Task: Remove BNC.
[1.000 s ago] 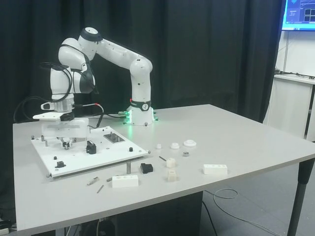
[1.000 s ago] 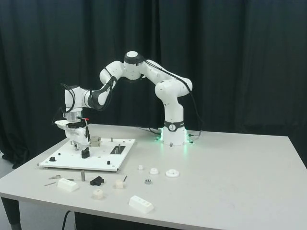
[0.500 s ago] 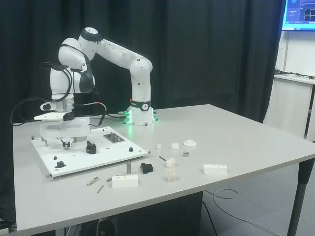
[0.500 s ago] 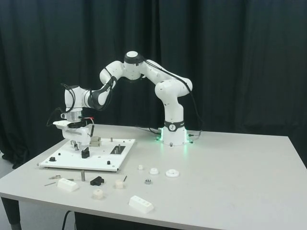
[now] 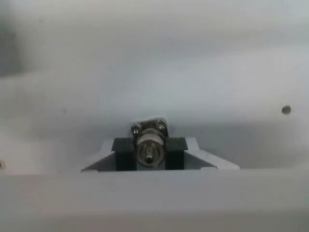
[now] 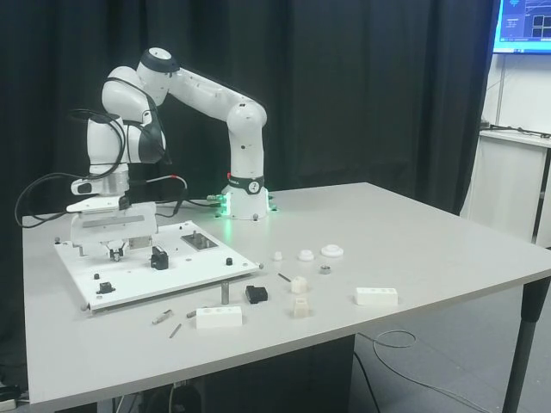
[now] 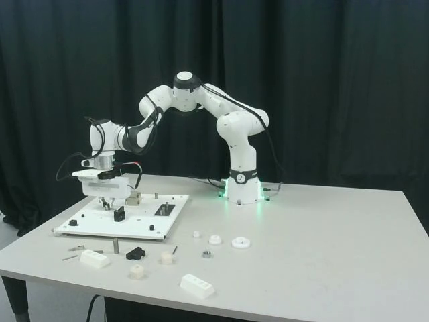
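The BNC connector is a small grey metal barrel with a centre pin. It sits in a black holder on the white board, and the wrist view looks straight down on it. My gripper hangs just above the board's far left part, directly over that connector. From the second room view the gripper also stands low over the board. A pale blurred band crosses the wrist view in front of the connector.
Two black blocks are fixed on the board. Loose on the table beside it lie white blocks, a black piece, small white cubes and round white parts. The arm's base stands behind.
The gripper's hand has turned about its upright axis over the same spot on the board and lifted slightly. Its cable has swung out to the side.
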Controlling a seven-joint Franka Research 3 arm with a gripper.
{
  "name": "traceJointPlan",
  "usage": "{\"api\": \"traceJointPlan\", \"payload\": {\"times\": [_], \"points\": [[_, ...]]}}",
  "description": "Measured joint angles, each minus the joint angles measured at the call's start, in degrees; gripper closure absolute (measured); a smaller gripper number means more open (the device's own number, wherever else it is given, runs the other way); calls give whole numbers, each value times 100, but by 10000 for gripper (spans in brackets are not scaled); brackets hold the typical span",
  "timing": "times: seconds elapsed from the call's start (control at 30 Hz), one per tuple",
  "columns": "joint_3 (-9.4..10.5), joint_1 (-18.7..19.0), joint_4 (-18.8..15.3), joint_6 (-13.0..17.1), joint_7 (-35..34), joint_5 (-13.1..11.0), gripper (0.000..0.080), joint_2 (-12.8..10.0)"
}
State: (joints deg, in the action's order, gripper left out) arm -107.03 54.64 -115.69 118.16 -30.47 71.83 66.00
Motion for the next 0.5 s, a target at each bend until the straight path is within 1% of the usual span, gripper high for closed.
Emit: {"api": "traceJointPlan", "payload": {"times": [0.2, 0.5], "points": [[-4, 4, 11, -2, 800, 0, 678, 0], [-5, 13, 24, -14, 1357, 0, 678, 0]]}}
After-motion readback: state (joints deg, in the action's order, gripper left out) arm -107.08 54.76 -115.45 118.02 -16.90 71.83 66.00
